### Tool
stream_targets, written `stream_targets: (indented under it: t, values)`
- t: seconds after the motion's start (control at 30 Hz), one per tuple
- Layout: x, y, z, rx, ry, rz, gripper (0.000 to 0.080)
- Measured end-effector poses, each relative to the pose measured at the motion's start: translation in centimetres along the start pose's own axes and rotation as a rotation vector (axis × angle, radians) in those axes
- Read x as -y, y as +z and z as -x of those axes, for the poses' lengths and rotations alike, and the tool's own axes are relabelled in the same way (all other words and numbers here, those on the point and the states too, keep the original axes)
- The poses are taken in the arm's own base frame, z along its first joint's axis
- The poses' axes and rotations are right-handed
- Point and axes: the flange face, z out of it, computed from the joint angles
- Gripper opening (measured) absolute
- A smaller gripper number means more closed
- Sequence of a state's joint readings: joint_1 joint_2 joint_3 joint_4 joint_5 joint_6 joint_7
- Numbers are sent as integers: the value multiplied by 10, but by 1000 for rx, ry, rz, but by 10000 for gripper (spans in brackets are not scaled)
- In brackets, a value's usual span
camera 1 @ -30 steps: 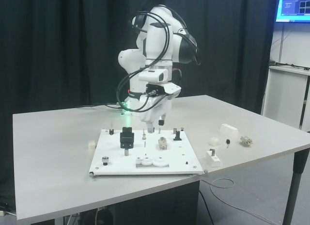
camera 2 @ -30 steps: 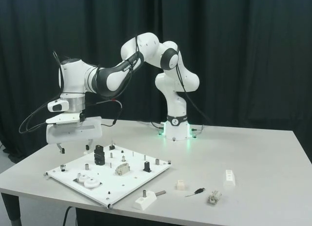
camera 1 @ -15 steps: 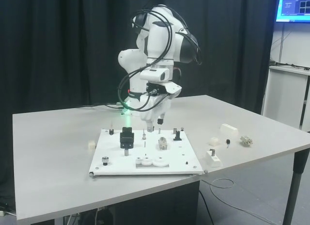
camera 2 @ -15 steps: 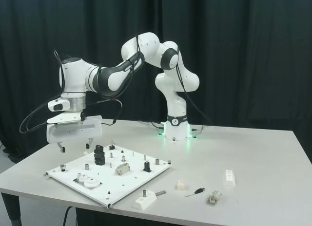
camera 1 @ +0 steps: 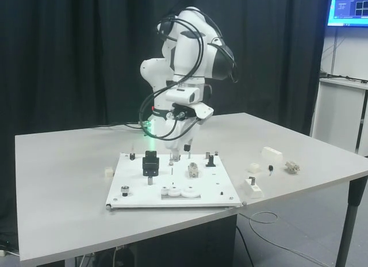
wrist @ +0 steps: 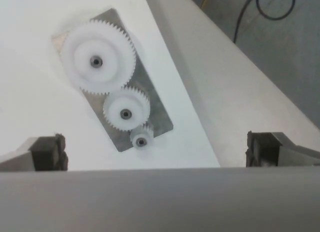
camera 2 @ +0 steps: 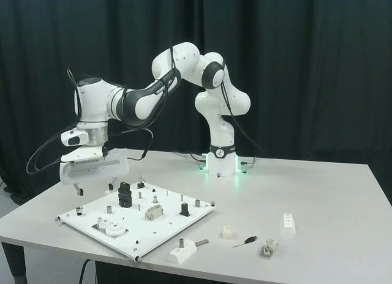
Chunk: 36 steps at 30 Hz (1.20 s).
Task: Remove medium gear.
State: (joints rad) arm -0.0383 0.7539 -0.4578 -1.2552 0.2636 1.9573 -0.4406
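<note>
End effector [camera 2: 93, 188] hovers spread above medium gear [wrist: 126, 110].

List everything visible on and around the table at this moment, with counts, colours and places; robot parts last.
table: 1, grey, carries everything.
board: 1, white, on the table in front of the arm.
gears: 3, white, large, medium and small meshed in a row on a grey plate at the board's front edge.
medium gear: 1, white, between the other two, on its peg.
black fixtures: several, black, upright on the board.
metal connector: 1, grey, mid-board.
small parts: several, white and grey, loose on the table beside the board.
arm: 1, white, base lit green.
gripper: 1, fingers open, above the board and gears, holding nothing.
</note>
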Motion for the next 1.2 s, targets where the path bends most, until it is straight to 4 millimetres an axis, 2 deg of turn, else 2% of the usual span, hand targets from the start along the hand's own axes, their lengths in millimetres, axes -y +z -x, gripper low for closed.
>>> stream_targets:
  t: [1.2]
  values:
    - [-4, 67, 17, 29, -6, -8, 800]
